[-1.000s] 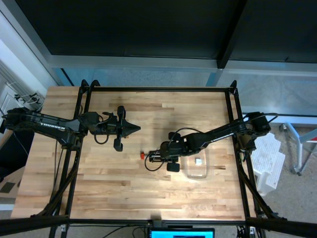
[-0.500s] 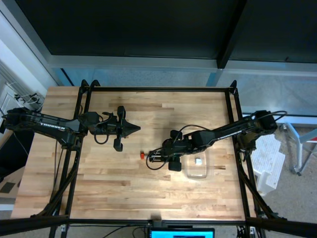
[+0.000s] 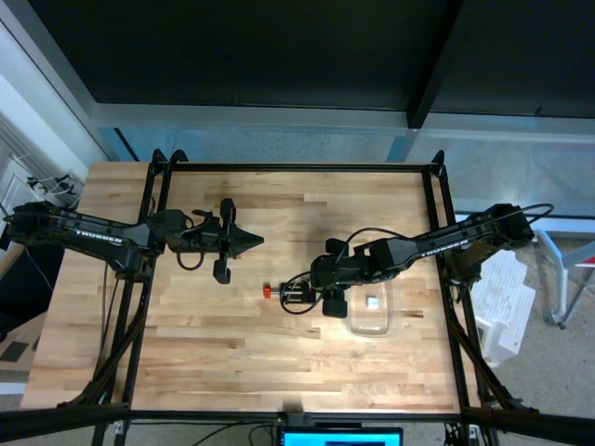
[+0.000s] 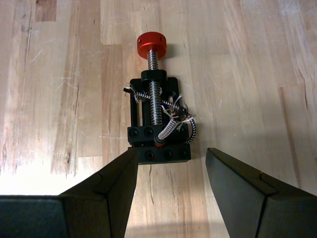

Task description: Pick the RCA connector and install on taskboard

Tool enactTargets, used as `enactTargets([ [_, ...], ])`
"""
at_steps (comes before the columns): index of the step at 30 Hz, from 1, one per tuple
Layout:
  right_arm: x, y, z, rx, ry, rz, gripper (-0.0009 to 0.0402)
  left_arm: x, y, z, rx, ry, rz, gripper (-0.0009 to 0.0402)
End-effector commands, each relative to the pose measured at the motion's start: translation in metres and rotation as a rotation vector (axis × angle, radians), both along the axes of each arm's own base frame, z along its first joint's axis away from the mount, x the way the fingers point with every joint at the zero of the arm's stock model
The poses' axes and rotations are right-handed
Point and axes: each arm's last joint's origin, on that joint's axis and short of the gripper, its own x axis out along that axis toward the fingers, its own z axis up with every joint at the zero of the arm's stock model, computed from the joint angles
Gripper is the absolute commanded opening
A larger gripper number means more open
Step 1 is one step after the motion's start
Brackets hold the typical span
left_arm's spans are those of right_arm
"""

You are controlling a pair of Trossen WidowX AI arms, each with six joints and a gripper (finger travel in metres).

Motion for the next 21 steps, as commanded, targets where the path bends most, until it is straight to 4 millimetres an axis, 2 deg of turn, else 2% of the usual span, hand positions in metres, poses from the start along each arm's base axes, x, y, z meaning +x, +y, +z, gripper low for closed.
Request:
enactTargets([
  [1,0.000,0.000,0.001,0.001,-0.005,0.000,0.0184,0.000,0.000,0.000,0.000,0.000,0.000,0.0000],
  [10,-0.012,-0.003,0.025,-0.016,-0.078,0.043,0.0150,0.000,0.000,0.000,0.000,0.000,0.000,0.0000],
  [16,-0.022,-0.010,0.044,-0.039,-0.151,0.070,0.0101,0.000,0.000,0.000,0.000,0.000,0.000,0.0000],
  [21,-0.031,-0.025,0.052,-0.037,-0.248,0.048,0.0045,0.000,0.000,0.000,0.000,0.000,0.000,0.0000],
])
